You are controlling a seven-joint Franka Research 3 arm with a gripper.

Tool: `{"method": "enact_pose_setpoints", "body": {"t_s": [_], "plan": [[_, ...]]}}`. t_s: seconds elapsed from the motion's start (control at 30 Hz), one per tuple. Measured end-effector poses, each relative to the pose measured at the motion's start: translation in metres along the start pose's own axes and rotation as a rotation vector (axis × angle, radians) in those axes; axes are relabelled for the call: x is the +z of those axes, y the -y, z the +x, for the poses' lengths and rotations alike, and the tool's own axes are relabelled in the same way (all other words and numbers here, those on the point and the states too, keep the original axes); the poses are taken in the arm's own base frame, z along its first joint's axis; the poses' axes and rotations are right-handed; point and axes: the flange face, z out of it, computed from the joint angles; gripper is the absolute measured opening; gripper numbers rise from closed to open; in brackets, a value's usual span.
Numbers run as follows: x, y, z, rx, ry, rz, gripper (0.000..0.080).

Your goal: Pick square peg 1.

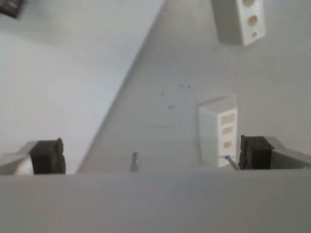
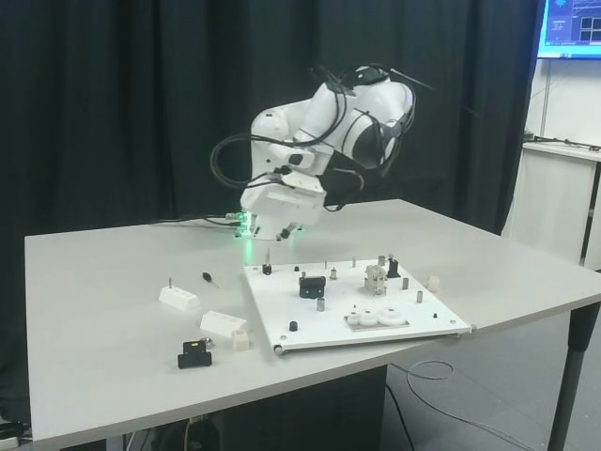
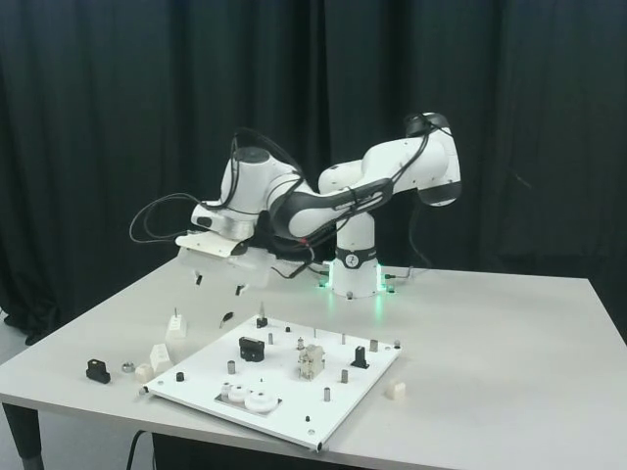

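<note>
My gripper hangs open above the table, behind the back left corner of the white board, with nothing between its fingers. In the wrist view a white block with square holes lies on the table below, close to one fingertip, and a thin grey peg stands at its end. The first room view shows this same block and peg left of the board. From the second room view, the gripper is well above the block.
A second white block with round holes lies further off, also seen as the block nearer the table's front. A small black-handled tool, a black part and a small white cube lie nearby. The board carries pegs, gears and black fixtures.
</note>
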Motion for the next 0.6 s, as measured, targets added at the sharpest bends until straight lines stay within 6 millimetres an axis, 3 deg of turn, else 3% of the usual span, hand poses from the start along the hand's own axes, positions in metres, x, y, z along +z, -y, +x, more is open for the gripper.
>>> {"method": "enact_pose_setpoints", "body": {"t_s": [0.6], "plan": [[0.046,-0.064,0.016,-0.142,0.023,-0.031,0.08]]}}
